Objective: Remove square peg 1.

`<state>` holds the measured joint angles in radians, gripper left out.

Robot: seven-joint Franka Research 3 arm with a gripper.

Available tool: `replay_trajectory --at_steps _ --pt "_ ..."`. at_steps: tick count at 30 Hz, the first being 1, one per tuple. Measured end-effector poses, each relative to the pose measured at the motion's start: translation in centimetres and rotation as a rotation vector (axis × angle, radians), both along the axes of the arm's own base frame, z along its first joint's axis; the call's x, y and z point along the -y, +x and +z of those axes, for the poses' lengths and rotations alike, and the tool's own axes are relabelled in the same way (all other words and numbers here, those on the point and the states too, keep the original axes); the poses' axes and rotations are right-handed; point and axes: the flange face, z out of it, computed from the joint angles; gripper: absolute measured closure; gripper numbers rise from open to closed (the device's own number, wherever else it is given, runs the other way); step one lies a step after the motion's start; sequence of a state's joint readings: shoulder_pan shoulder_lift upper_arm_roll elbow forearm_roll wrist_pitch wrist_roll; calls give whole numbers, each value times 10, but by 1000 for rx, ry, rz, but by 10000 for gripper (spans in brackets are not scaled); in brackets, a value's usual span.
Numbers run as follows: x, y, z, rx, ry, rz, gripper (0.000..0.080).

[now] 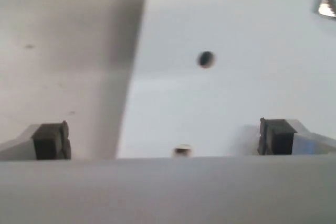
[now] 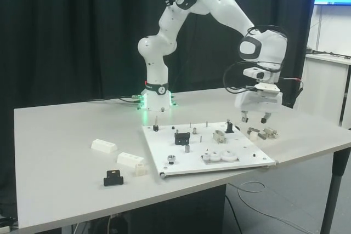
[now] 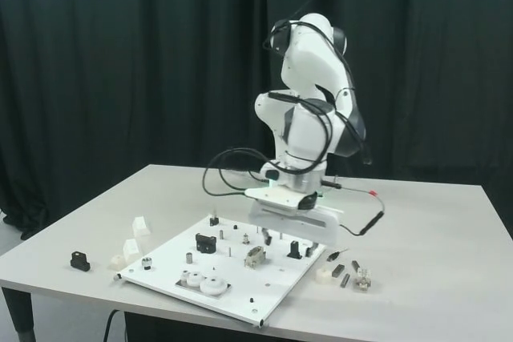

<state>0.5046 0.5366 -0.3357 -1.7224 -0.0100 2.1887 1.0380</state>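
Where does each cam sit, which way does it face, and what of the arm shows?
Wrist view: on the arm's wrist, looking down past the open end effector at the white board edge and grey table; only fingertips show.
First room view: off the table's front, facing the black curtain; whole arm from base up.
Second room view: off another side of the table, also facing curtain; arm seen over the board.
Shared: both room views show board, arm, and end effector.

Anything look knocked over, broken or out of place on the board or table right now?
Nothing looks broken or tipped. Several loose parts lie off the white board on the table: two white blocks and a black piece on one side, small parts on the other. The gripper hangs open above the board's edge, holding nothing.
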Motion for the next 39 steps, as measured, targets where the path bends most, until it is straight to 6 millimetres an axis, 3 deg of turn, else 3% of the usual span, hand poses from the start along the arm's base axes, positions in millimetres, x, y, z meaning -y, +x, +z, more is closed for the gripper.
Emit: replay_trajectory --at_steps 17,30,39 --pt "68 -6 10 -83 1 23 3" --pt "109 -23 11 -115 4 34 3" --pt "133 -33 4 -133 20 155 3"
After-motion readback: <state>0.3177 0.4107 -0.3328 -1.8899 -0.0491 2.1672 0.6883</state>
